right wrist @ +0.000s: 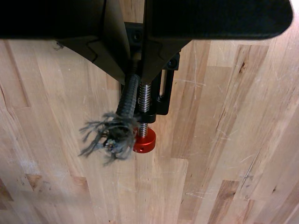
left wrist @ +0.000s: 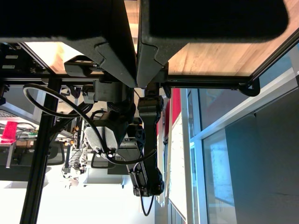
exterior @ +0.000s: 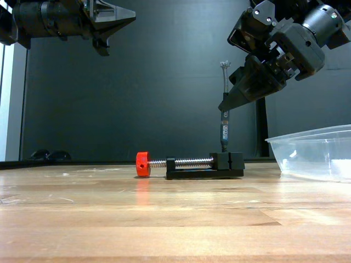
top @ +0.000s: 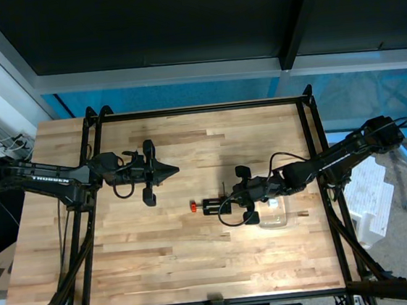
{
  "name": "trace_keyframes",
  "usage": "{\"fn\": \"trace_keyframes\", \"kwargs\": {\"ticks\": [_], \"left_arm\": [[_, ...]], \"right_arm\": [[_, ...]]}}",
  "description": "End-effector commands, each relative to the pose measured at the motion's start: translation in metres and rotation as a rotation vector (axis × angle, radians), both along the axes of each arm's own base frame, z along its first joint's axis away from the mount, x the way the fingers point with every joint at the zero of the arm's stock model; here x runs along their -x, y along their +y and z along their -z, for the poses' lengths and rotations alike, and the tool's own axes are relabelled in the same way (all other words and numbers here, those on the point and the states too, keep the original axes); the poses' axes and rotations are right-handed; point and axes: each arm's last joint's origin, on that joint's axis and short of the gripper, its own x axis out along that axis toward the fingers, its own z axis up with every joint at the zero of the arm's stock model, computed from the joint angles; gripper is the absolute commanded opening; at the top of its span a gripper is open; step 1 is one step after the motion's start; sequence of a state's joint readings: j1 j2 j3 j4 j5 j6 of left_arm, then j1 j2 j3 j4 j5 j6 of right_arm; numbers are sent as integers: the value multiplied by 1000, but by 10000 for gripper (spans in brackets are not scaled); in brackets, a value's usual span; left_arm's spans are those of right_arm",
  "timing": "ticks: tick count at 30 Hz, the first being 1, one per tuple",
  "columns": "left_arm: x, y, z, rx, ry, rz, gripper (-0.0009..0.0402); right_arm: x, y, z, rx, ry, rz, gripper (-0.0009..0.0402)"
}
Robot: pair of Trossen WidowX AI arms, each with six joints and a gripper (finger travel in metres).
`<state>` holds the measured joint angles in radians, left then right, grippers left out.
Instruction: Pick the usb-c connector and install on the hub
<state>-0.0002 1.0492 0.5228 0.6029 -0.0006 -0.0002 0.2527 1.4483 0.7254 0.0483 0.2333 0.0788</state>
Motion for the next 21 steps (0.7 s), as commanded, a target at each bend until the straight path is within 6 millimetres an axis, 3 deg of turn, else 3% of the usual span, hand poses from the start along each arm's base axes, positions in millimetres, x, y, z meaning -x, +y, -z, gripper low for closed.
{"fn": "trace_keyframes", "kwargs": {"ticks": [1, 21], "left_arm": [[0, 0, 0, 0, 0, 0, 0], [0, 0, 0, 0, 0, 0, 0]], "right_arm": [[1, 0, 3, 5, 12, 2, 0], [-3, -2, 15, -11, 25, 0, 0]]}}
